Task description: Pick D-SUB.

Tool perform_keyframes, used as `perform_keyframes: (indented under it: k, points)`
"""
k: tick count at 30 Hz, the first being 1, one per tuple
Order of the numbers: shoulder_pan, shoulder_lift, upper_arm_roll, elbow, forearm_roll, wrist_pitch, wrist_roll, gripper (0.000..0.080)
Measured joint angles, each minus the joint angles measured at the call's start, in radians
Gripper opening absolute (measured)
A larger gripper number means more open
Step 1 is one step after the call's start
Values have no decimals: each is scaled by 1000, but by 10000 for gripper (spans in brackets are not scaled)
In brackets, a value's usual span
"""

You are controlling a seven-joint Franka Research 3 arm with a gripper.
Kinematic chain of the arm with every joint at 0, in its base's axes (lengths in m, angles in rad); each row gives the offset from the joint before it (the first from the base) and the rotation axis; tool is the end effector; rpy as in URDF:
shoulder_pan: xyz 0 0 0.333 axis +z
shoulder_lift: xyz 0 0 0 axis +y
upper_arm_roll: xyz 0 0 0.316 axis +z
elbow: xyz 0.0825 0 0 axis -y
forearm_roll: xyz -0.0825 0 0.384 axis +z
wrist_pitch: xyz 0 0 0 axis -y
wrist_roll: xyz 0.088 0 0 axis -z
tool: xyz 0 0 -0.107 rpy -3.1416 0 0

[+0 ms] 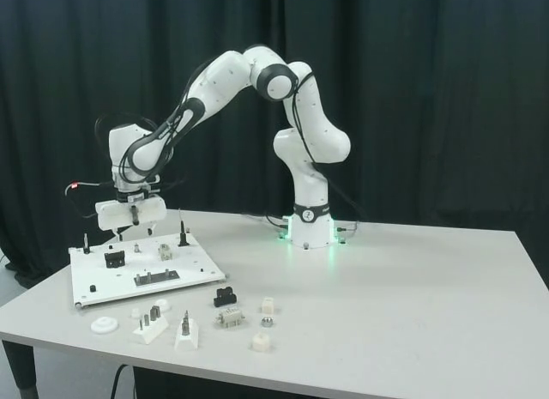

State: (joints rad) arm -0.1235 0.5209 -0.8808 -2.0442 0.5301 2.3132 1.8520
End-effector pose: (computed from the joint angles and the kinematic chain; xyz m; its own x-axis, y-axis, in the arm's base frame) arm 0.3359 -0.4834 0.2655 -0.9996 0.0242 0.0138 0.0242 0.9997 -0.0020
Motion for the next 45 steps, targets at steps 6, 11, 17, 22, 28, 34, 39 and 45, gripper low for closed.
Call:
perform_keyframes:
  k: [6,11,17,22,28,34,39,45]
  points:
    - [57,-52,-10,0,-84,-46,2,800]
    - [100,-102,-11,0,-145,-101,2,800]
    - [150,-151,-11,0,-186,-156,-20,800]
    - [194,-176,-10,0,-213,-177,-41,800]
    - [247,-200,-10,0,-254,-194,-42,800]
    - [298,-228,-8,1,-304,-216,-131,800]
    - [330,-246,-6,1,-314,-226,-189,800]
    - [363,-260,0,1,-349,-236,-300,800]
